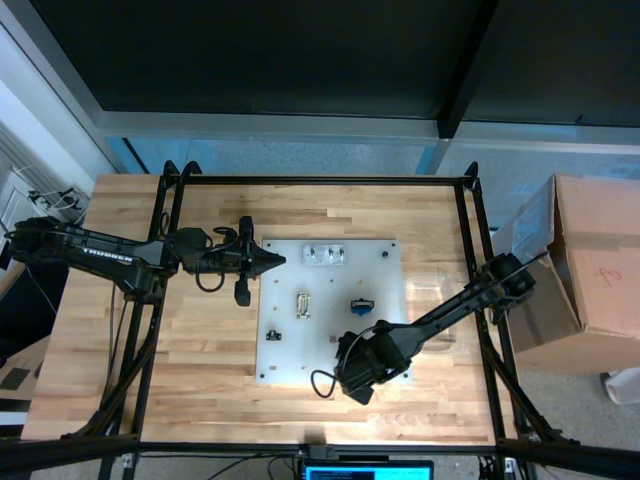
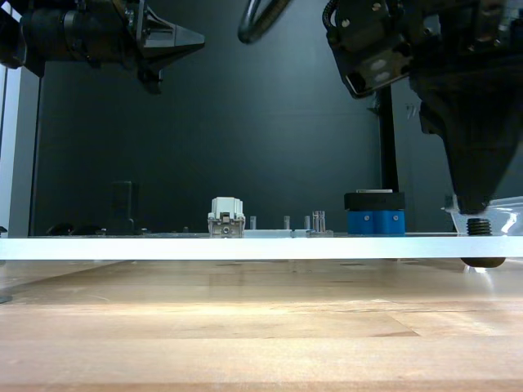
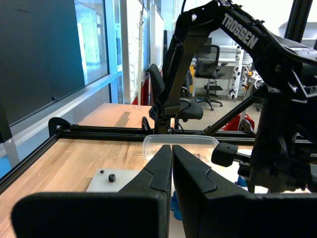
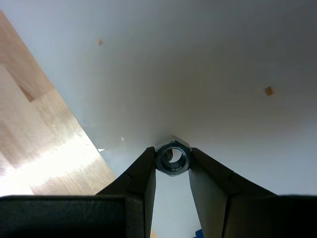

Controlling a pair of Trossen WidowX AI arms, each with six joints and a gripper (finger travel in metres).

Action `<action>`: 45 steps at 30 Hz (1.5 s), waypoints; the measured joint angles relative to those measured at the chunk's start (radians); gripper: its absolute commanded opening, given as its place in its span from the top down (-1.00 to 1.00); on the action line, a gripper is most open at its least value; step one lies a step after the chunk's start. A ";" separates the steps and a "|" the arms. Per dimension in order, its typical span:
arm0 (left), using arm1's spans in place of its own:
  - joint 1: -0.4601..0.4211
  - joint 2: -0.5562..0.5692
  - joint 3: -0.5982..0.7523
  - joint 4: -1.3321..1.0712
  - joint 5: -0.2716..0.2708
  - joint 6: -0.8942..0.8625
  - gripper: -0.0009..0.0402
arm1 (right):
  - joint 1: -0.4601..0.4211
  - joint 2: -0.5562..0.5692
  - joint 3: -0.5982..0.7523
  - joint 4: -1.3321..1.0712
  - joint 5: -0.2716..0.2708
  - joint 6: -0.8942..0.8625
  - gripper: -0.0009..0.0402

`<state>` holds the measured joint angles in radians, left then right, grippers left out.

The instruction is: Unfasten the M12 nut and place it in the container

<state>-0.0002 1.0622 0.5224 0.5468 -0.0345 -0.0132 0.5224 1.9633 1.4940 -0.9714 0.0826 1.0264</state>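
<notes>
Nut (image 4: pixel 173 158) sits clenched in right hand (image 4: pixel 172 161) above stud (image 2: pixel 482 226) beside container (image 1: pixel 425 285); left hand (image 1: pixel 275 260), clenched, hovers over board's (image 1: pixel 300 345) left edge.

A pale butcher-block wooden table top (image 1: pixel 200 390) fills the middle of the high view, ringed by a black metal frame (image 1: pixel 320 181). Beyond it, along the top, lie a grey-blue floor (image 1: pixel 300 155) and a dark panelled wall (image 1: pixel 260 50). A brown cardboard box (image 1: pixel 590 280) stands at the right edge. The left wrist view shows tall bright windows (image 3: pixel 94 44) and a black office chair (image 3: pixel 210 54).

Dim low view; glare streaks the tabletop (image 2: pixel 270 322)
</notes>
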 measured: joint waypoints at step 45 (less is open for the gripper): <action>0.000 0.000 0.000 0.000 0.000 0.000 0.96 | -0.143 -0.871 -0.784 -0.061 0.000 -0.488 0.89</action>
<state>-0.0002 1.0622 0.5228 0.5465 -0.0349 -0.0132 0.3790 1.0927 0.7101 -1.0321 0.0826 0.5385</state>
